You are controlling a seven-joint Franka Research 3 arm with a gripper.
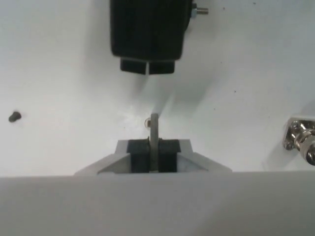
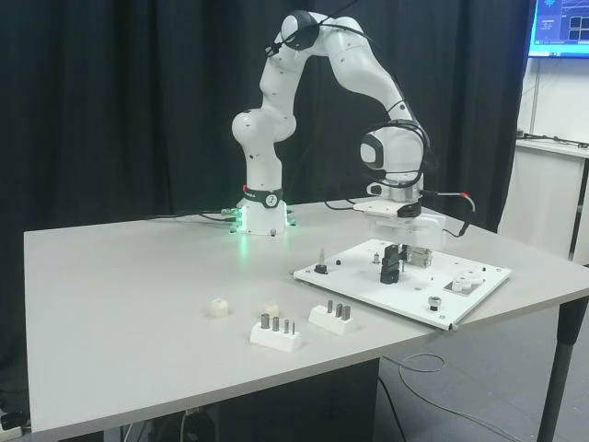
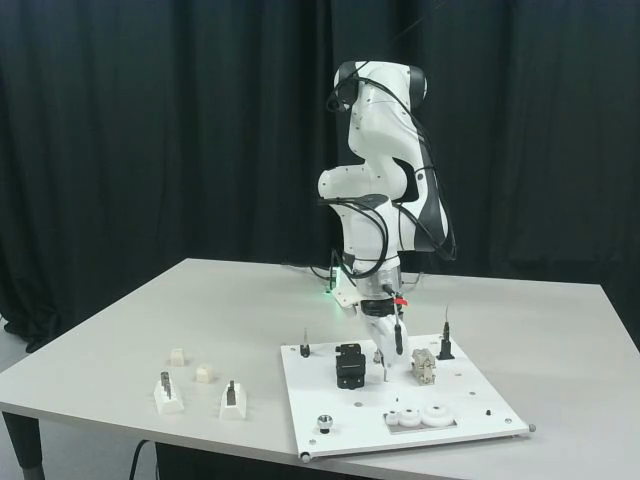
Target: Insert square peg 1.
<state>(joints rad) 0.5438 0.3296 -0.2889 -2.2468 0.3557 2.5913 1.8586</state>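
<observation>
We find the peg (image 1: pixel 154 140) held upright between the closed fingers of the gripper (image 1: pixel 154 147), its tip pointing down at the white board (image 2: pixel 479 295); we judge this keeps it square for entry. A small hole (image 1: pixel 147 123) lies just beside the tip. A black block (image 1: pixel 147 34) stands near on the board. Two white holders (image 2: pixel 276 333) with spare pegs rest well apart on the tabletop (image 2: pixel 120 276).
</observation>
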